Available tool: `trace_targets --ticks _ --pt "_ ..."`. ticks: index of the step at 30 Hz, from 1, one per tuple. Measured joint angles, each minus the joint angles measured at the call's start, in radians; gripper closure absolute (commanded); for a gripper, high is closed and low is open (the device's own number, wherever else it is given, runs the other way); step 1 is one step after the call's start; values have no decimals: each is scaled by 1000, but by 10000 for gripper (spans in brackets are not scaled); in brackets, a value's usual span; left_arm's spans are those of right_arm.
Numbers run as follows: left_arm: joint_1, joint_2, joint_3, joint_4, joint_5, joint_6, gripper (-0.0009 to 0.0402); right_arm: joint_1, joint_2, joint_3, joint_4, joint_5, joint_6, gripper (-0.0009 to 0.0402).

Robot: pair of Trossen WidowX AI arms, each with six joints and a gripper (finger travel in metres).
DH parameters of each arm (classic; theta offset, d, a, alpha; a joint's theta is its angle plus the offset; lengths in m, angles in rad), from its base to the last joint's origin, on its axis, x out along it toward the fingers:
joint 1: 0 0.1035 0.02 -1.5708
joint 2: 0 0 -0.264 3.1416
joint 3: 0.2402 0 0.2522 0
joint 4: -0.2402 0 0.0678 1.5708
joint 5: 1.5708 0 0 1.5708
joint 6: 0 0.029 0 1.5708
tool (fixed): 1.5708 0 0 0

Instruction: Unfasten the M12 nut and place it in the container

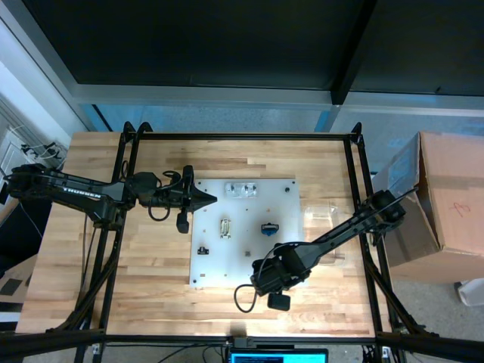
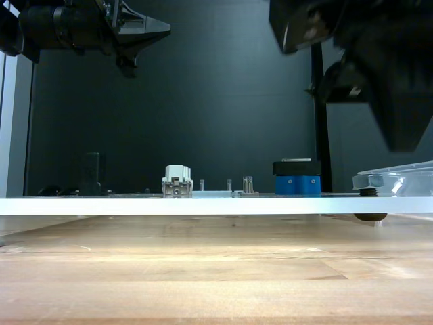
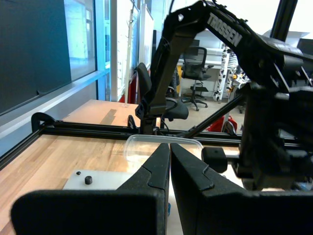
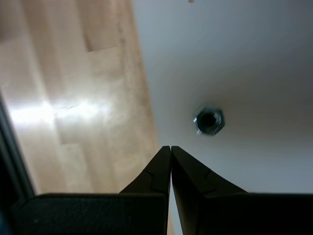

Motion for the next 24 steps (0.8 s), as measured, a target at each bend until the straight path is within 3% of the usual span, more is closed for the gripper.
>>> trace_targets --ticks 13,24 --pt "0 0 0 0 0 0 393 -2 25 -23 48 4 -7 393" --pt "0 0 0 -1 0 0 393 -1 24 -24 29 47 -3 393"
